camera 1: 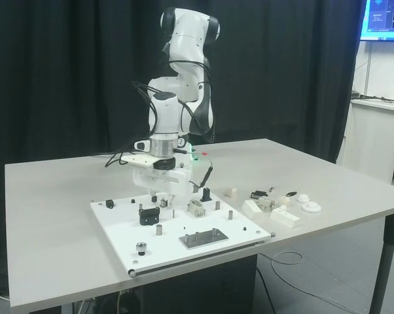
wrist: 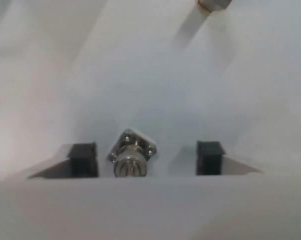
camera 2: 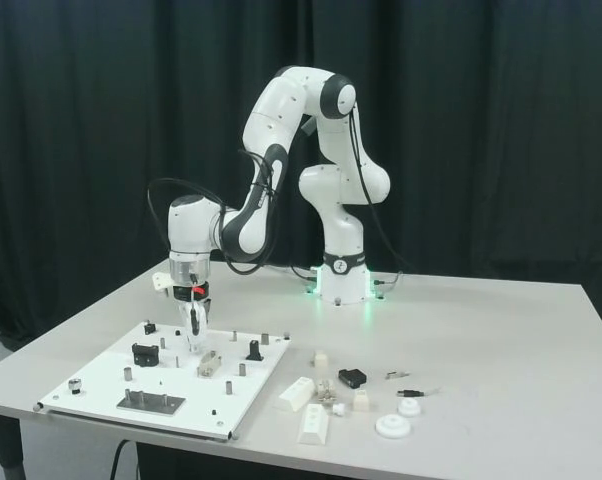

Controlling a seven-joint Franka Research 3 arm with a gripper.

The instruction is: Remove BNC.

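Low in the wrist frame, the claw (wrist: 146,159) stood open, empty, straddling the BNC (wrist: 131,159). That connector looked rigid, metallic, probably slippery; its round barrel seemed the best grip.

BNC (wrist: 130,159) sits btwn both fingers (wrist: 83,160), bare white board (wrist: 155,90) all round.

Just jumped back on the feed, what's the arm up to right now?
The white Franka arm is over the white task board, going for the BNC connector. In the wrist view the gripper is open, its two black fingertips on either side of the connector but not touching it. The connector is seated in its flange on the board, so nothing has been pulled yet. Loose white parts lie on the grey table beside the board.
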